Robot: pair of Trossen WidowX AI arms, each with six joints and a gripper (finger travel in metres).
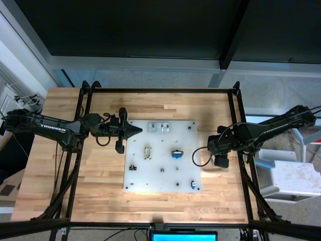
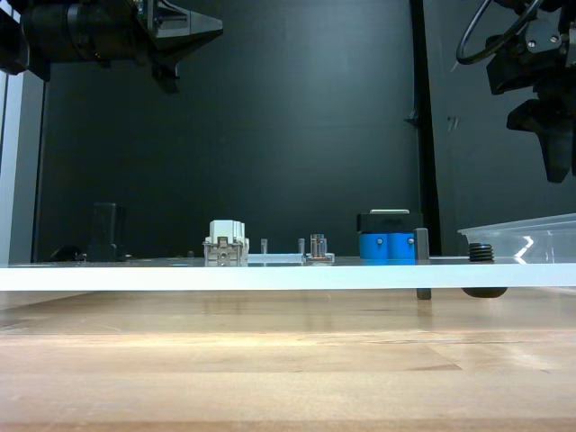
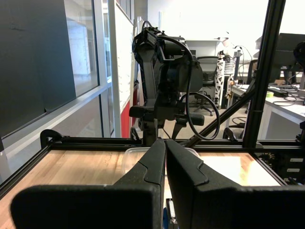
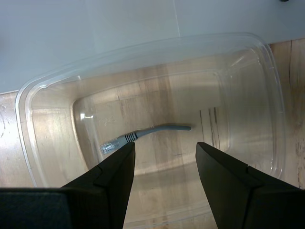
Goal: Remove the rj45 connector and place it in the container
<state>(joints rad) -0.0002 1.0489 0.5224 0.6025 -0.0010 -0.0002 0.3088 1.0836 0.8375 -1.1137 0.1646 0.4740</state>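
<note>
Wooden worktop (image 1: 75,175) runs under everything, with the white board (image 1: 150,175) lying in its middle. My right pincer (image 4: 164,148) hangs released over the container (image 4: 248,81), jaws spread wide and holding nothing. Below the gap lies the rj45 connector (image 4: 110,146) on the tub's floor. Its short grey cable (image 4: 164,128) trails across the bottom, and both are apart from my fingers (image 4: 105,186). So the drop looks done to me. The container sits just beside the board's right edge. My left pincer (image 3: 164,143) is clenched on nothing, held high over the board's left edge, well apart from all this.

What could go wrong now is mostly my own leaving. The tub is thin and clear, and likely very light. If I dip or swing sideways while pulling away, a finger could clip its rim and shove or tip it, and the connector could slide out. Its clear wall is hard to judge, so I would rise straight up before turning away.
</note>
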